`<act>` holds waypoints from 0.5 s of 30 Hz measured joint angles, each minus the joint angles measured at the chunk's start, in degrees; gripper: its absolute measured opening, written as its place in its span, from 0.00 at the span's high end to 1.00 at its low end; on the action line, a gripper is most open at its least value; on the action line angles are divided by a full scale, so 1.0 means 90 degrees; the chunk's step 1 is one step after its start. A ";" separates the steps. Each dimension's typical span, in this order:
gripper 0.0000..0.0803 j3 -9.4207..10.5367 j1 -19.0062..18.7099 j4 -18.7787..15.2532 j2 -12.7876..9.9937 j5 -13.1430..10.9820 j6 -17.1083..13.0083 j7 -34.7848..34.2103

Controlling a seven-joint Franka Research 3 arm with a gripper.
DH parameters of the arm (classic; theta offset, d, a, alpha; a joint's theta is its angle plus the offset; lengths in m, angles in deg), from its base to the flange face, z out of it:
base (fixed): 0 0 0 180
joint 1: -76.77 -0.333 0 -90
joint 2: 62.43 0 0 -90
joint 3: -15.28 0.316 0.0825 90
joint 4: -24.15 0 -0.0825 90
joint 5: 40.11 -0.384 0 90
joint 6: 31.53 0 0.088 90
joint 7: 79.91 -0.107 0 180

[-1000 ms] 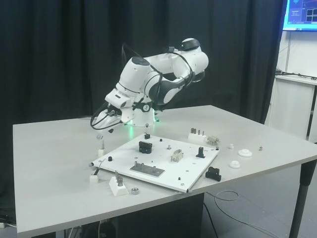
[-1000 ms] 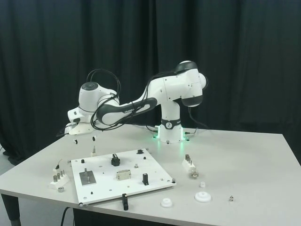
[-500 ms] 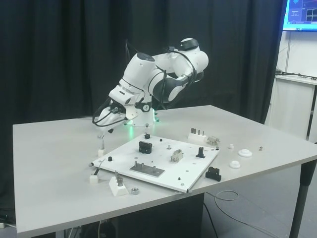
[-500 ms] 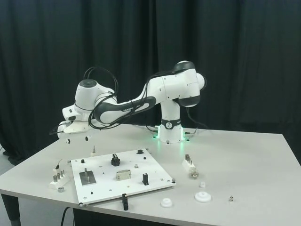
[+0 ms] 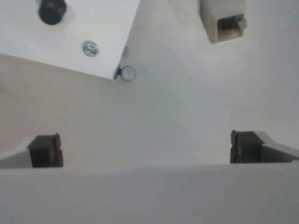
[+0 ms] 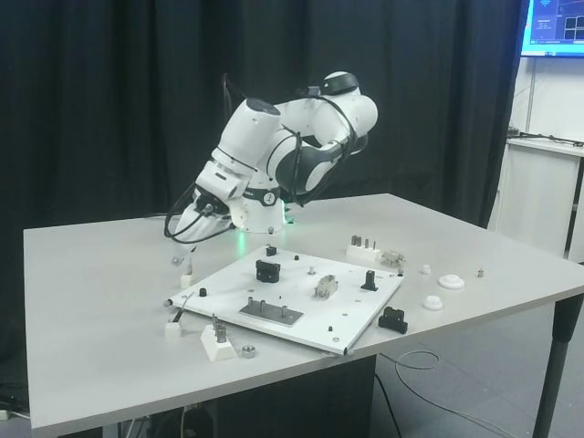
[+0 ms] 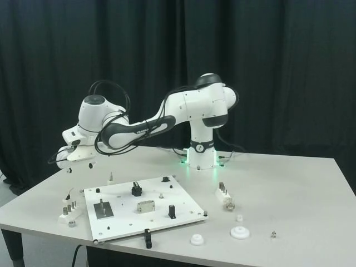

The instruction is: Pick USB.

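Gripper (image 5: 145,149) hung over bare grey table (image 6: 91,274), fingers wide apart, nothing between them. USB (image 5: 223,19), a small upright block, stood on the table beyond, just off the white board's (image 6: 301,297) corner.

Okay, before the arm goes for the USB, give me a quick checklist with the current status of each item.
1. Claw open: ok, its fingertips stand wide apart.
2. Claw empty: ok, only bare table shows between the fingertips.
3. Claw centred over the small white block holding a metal plug: not ok, the block lies off to one side, outside the gap.
4. That plug is the USB: cannot tell.
5. White board out of the fingertips' way: ok, its corner lies apart from both.
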 joint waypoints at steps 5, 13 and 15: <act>0.00 0.0078 0.0221 0.0270 -0.0018 -0.0001 -0.0025 0.0183; 0.00 0.0194 0.0475 0.0652 -0.0056 -0.0011 -0.0026 0.0515; 0.00 0.0243 0.0530 0.0739 -0.0056 -0.0056 -0.0037 0.0612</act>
